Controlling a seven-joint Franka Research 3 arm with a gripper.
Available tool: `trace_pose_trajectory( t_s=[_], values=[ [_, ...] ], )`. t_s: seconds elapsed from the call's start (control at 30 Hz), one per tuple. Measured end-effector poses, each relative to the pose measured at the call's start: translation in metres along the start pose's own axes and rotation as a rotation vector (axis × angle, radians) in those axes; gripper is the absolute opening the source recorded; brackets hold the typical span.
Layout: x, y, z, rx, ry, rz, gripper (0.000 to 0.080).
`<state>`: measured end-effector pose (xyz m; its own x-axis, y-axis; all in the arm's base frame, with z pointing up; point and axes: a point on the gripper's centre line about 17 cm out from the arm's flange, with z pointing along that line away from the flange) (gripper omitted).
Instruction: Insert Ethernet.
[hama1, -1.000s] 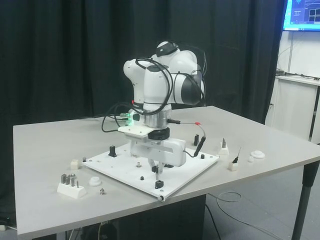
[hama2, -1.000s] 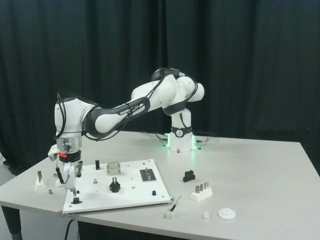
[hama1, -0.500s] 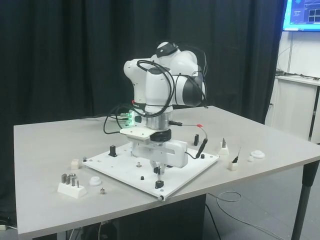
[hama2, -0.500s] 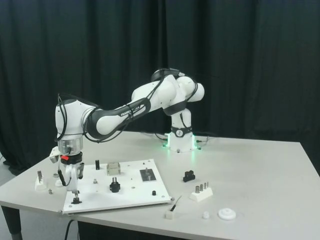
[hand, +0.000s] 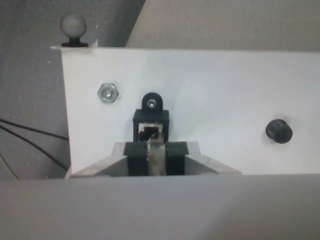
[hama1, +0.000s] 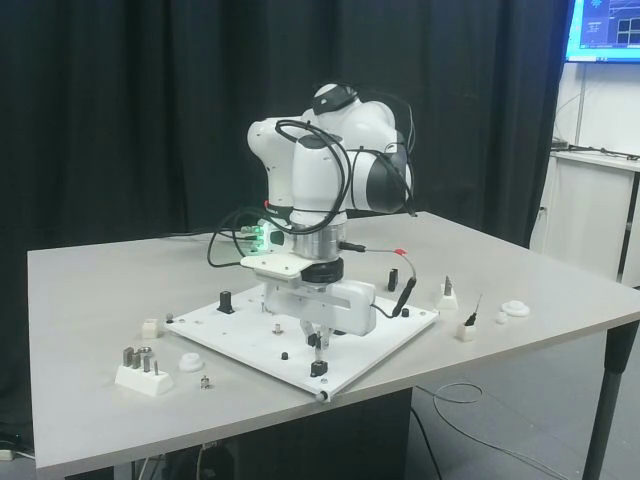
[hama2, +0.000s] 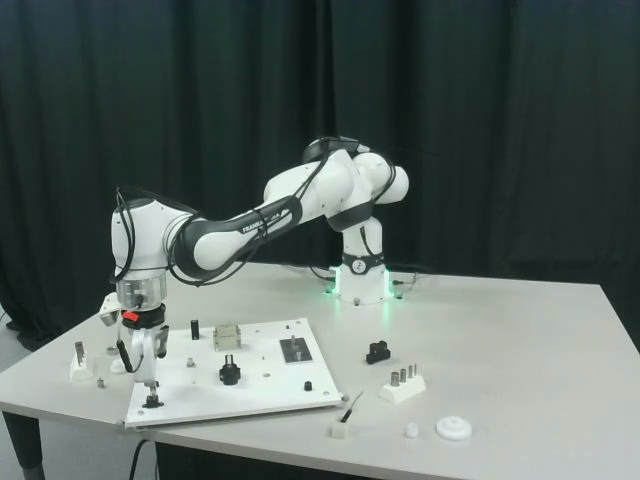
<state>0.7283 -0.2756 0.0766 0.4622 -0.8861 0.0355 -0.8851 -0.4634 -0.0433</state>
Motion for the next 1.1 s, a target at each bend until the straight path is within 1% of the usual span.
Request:
trace_pose_trajectory(
  t_s=[1.1],
  values=[
    [0.0039,-0.0025,0.0004,0.008,0.015,0.040,0.0071]
  ],
)
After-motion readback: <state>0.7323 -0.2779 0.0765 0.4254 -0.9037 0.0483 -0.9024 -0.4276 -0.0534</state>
